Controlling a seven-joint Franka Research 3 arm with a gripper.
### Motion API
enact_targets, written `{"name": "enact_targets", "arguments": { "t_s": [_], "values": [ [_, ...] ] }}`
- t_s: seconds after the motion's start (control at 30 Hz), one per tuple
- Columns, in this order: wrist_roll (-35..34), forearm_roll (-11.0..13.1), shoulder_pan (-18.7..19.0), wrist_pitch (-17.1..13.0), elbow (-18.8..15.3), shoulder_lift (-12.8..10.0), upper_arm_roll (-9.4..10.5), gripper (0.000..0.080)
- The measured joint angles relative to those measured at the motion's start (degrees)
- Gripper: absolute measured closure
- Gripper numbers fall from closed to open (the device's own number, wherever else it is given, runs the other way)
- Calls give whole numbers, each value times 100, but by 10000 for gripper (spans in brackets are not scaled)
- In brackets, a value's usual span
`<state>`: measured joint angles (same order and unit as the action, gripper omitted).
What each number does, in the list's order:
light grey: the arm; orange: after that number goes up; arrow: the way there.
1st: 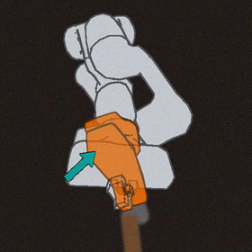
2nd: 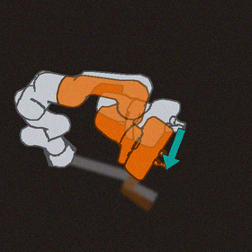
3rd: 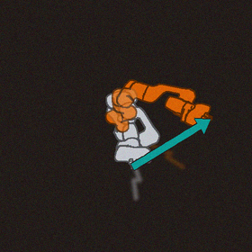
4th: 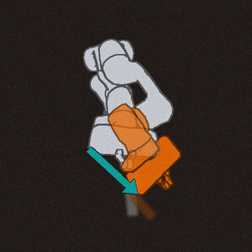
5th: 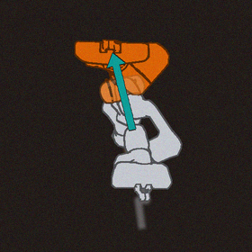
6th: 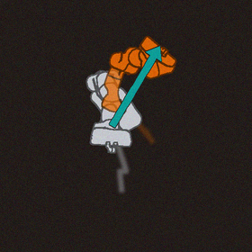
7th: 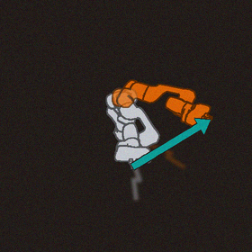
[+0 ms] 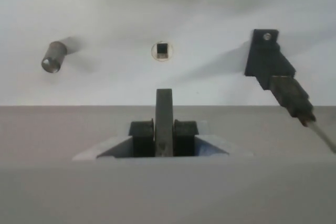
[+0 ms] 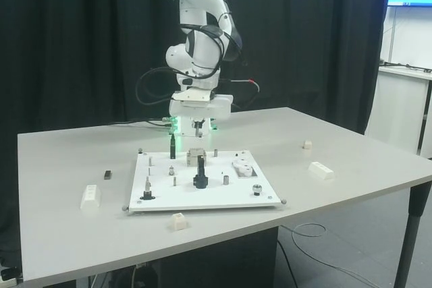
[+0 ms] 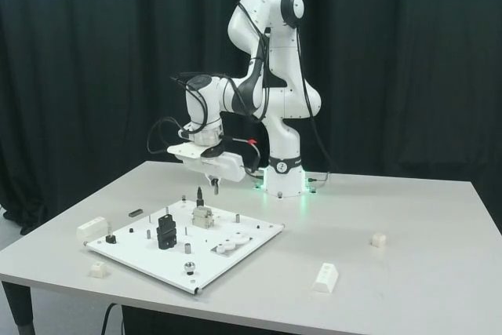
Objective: Insert square peg 3.
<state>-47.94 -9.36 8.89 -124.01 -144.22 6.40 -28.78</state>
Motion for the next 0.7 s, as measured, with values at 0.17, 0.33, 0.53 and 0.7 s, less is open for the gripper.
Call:
{"name": "enact_targets", "arguments": {
  "t_s": [0.17,0.33,0.53,0.7],
  "values": [
    [106,74,0,-76,-9,-141,0,727],
    [242,101,0,-168,-31,-249,0,727],
    [361,158,0,-256,-59,-338,0,727],
    [481,211,0,-273,-62,-397,0,727]
  ]
}}
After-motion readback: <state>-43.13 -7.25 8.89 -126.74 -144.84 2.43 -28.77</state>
